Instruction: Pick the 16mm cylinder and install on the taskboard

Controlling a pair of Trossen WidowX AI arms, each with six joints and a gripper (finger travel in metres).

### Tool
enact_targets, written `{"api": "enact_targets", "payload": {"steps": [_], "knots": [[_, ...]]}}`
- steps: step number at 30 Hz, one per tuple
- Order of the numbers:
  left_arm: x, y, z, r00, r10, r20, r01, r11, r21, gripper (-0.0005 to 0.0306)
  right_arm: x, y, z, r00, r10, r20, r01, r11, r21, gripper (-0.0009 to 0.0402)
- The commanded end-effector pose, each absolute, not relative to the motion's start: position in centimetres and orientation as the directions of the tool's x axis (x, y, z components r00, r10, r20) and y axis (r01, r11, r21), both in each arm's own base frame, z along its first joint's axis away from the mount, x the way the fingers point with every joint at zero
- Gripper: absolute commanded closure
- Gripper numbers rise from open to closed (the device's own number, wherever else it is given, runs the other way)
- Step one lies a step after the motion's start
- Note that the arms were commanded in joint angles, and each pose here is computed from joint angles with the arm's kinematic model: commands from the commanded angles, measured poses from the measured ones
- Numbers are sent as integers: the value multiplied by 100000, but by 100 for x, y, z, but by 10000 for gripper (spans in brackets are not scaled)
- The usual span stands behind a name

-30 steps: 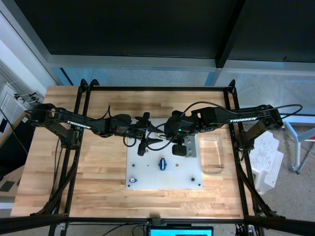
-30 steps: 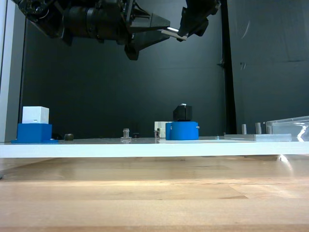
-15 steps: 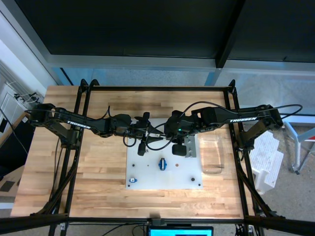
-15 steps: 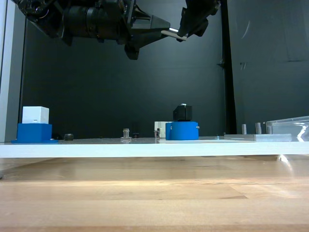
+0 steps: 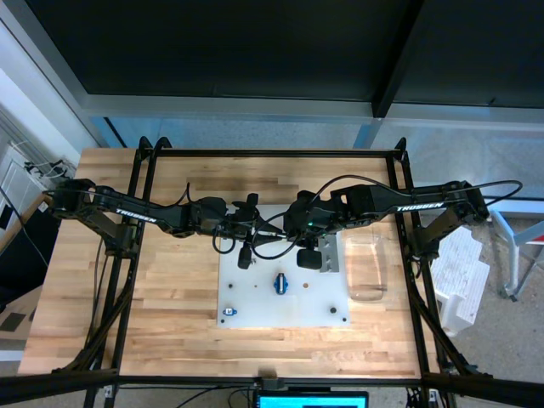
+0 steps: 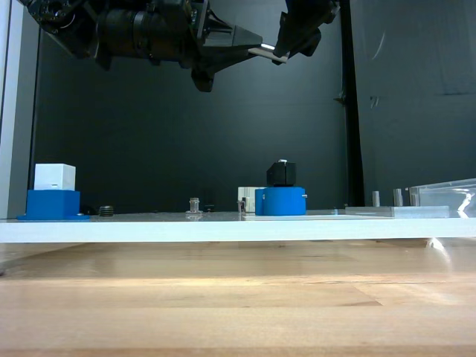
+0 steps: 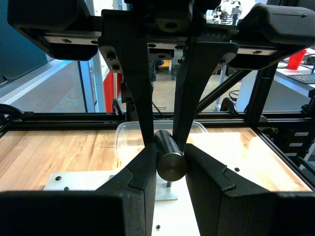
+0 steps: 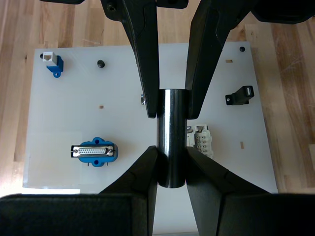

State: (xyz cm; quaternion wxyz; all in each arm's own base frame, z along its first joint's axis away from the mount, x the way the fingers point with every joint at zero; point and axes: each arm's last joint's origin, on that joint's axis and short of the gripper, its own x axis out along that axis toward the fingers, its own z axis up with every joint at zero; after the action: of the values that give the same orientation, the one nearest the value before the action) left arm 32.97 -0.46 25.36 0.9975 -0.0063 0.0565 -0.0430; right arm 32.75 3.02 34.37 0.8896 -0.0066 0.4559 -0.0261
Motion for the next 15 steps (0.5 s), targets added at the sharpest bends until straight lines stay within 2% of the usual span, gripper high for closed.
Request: {"api": "enact_targets", "payload": {"steps": [1,3,8,11,15], "knots": [[3296,-46,2537,98994,-8873,-11022,8727,99602,-1799,301,3278,303,3439,58642,-5379,-80822,4230,99846,-3576,358],[3296,-46,2538,99002,-8873,-10946,8732,99603,-1755,297,3278,303,3439,58611,-5382,-80844,4198,99847,-3603,340],[3295,-45,2553,99136,-8836,-9698,8716,99606,-1653,302,3265,299,3455,59116,-6679,-80379,4620,99773,-4892,285],[3294,-46,2554,99129,-8873,-9736,8749,99602,-1694,299,3226,288,3463,59794,-10222,-79500,6744,99473,-7717,246],[3294,-46,2554,99129,-8873,-9736,8749,99602,-1694,301,3148,285,3442,64153,-9800,-76081,7435,99508,-6548,197]]}}
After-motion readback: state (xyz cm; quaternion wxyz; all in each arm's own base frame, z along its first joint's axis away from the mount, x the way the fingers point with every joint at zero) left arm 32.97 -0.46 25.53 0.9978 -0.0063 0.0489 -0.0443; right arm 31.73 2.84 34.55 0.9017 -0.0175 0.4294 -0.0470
